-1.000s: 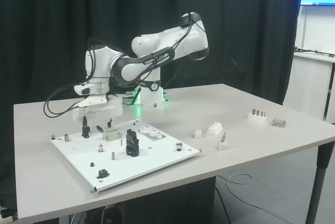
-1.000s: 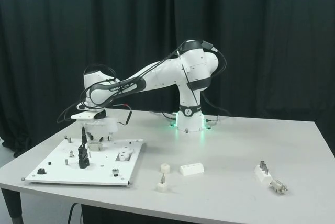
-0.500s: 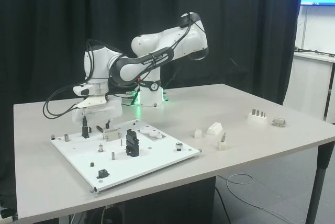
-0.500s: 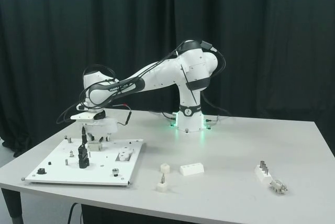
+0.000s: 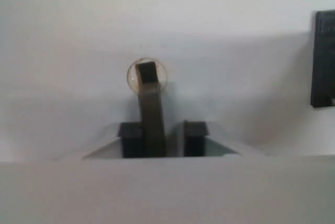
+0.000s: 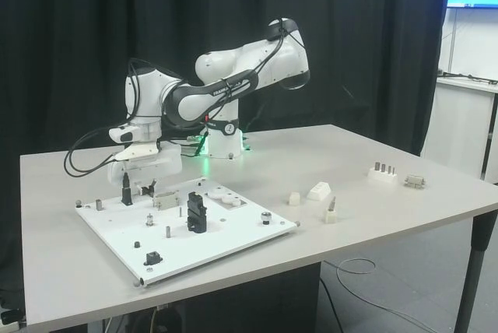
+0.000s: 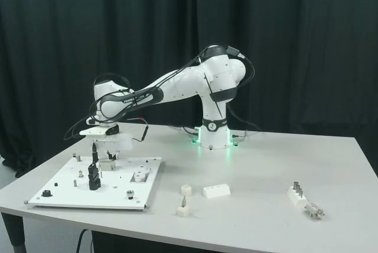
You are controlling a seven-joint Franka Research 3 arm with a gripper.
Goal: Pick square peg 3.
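Observation:
In the wrist view a dark square peg [image 5: 150, 106] stands upright in a round socket of the white board [image 5: 235, 35]. My gripper [image 5: 163, 139] is down around it. The peg lies against one black fingertip [image 5: 131, 136], and a small gap separates it from the other fingertip [image 5: 195, 136], so the gripper is still open. In the first room view my gripper [image 6: 136, 190] hangs low over the far left part of the white board [image 6: 233, 232]. The second room view shows my gripper [image 7: 100, 151] over the rear of the board [image 7: 65, 197].
A black upright block [image 6: 194, 215] stands mid-board close to the gripper, with small pins and a black piece [image 6: 152, 256] around it. A black part [image 5: 324, 59] lies near the peg. White parts [image 6: 319, 191] and a peg holder [image 6: 381, 171] sit on the grey table.
The fingers have drawn closer together around the peg. The arm itself has hardly moved.

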